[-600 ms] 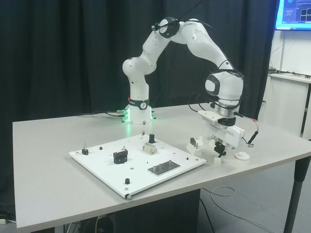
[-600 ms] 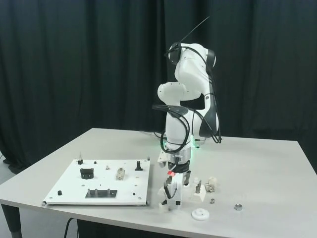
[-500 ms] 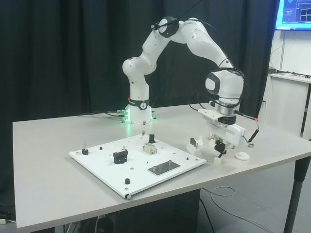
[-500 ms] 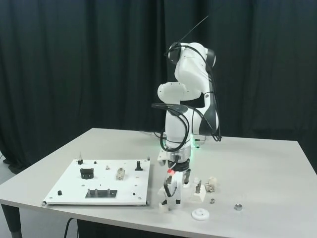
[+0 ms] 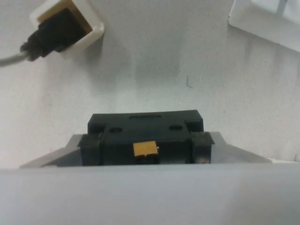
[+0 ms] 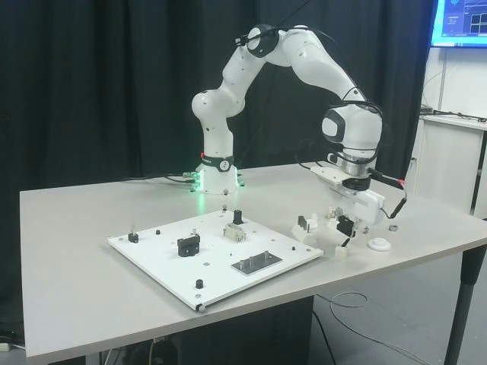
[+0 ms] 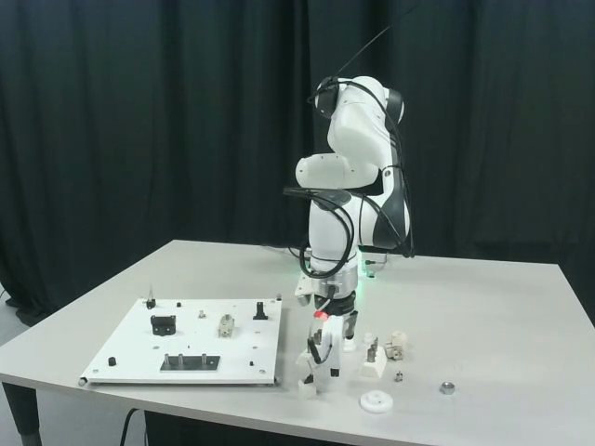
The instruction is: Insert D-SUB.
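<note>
Off the board's edge, over bare table, the gripper point(image 6: 347, 230) has lifted a little in the last half second, with the black D-SUB plug point(image 5: 146, 137) clamped between its fingers. In the wrist view the plug sits square in the jaws with grey table below it, clear of contact. So the pick looks done and transport to the socket is the next step.

Just below the gripper sits a small white holder block point(image 6: 342, 252), probably where the plug came from. Beside it are a white fixture with black pins point(image 6: 304, 227), a white gear point(image 6: 377, 245) and a small nut point(image 7: 447, 387). The wrist view also shows a white cradle holding a black cabled connector point(image 5: 60, 29).

Further over lies the white task board point(image 6: 167, 262), with a metal receptacle point(image 6: 233, 233) mid-board, likely the D-SUB socket. A black post point(image 6: 237, 217) stands just behind it and a black clip point(image 6: 188, 245) is near; both will crowd the approach. The arm's base point(image 6: 215, 175) is well behind.
</note>
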Motion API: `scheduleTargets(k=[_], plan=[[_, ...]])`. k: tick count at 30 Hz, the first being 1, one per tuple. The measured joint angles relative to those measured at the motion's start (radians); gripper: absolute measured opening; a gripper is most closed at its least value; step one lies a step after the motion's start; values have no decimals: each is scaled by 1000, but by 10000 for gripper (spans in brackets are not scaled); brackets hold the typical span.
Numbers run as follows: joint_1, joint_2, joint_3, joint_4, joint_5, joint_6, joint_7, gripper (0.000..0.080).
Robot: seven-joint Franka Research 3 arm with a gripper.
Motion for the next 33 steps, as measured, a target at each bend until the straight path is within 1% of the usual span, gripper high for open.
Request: scheduleTargets(k=[22,25,30,33], plan=[[0,-1,-1,3,-7,-3,-33,386],[0,-2,-1,6,-12,-7,-65,386],[-1,-7,-1,14,-15,-29,-139,386],[-3,-13,-1,17,-28,-41,-170,386]])
